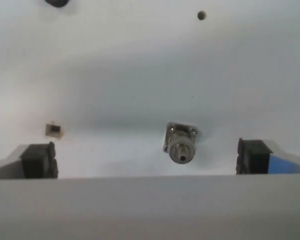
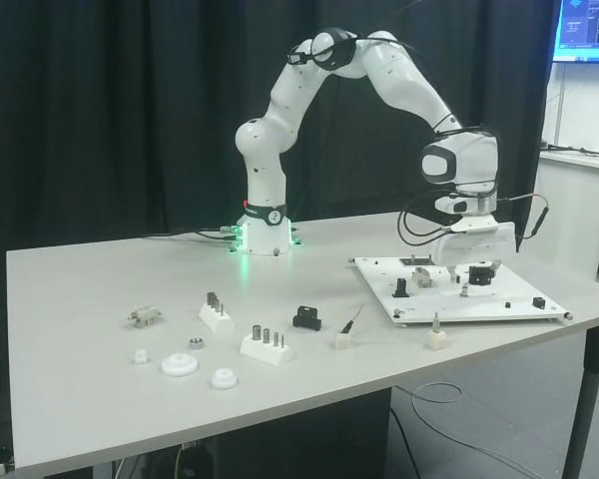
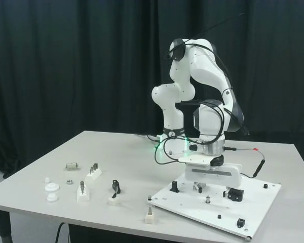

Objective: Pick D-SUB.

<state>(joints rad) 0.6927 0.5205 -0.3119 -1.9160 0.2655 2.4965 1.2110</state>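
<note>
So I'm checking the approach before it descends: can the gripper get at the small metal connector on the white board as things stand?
Probably yes. The gripper hangs open above the connector, a finger on each side, with nothing between them.

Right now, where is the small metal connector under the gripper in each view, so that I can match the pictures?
Wrist view: the metal connector stands on the white board, between the two black fingertips.
First room view: on the board, just below the gripper, at.
Second room view: mid-board, below the gripper, at.
Shared landmark: the open gripper directly above it.
</note>
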